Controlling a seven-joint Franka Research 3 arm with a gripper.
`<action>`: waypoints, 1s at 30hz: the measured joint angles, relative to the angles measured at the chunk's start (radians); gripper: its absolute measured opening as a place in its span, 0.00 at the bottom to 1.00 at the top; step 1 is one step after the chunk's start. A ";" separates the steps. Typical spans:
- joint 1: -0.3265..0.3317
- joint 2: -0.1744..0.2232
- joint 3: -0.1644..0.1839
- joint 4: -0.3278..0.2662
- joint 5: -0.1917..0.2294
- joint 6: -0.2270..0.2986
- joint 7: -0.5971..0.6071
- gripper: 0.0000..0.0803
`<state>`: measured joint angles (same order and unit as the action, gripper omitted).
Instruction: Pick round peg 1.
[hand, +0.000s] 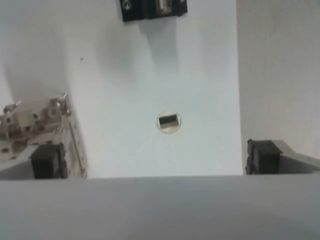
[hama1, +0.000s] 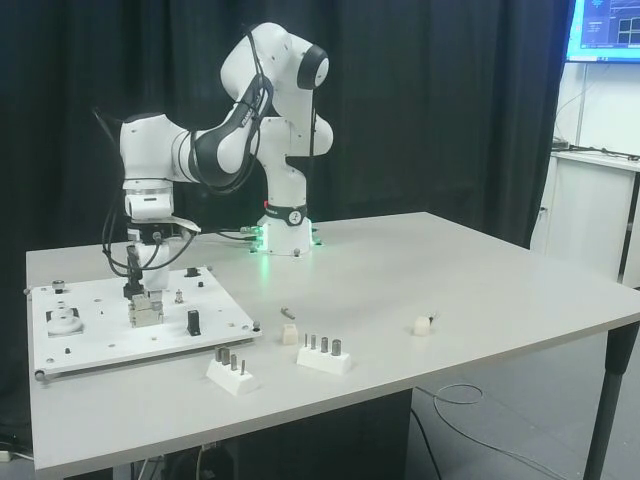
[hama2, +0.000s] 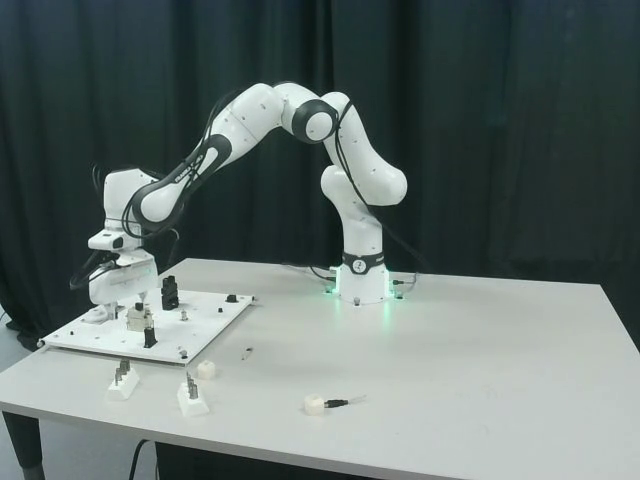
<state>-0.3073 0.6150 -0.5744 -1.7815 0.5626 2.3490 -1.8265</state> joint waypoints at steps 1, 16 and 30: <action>0.000 -0.001 -0.002 0.000 0.000 0.000 0.000 1.00; 0.003 -0.022 -0.037 0.000 -0.024 -0.045 0.009 1.00; 0.004 -0.035 -0.050 -0.001 -0.025 -0.091 0.037 1.00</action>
<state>-0.3030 0.5799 -0.6247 -1.7821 0.5378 2.2577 -1.7895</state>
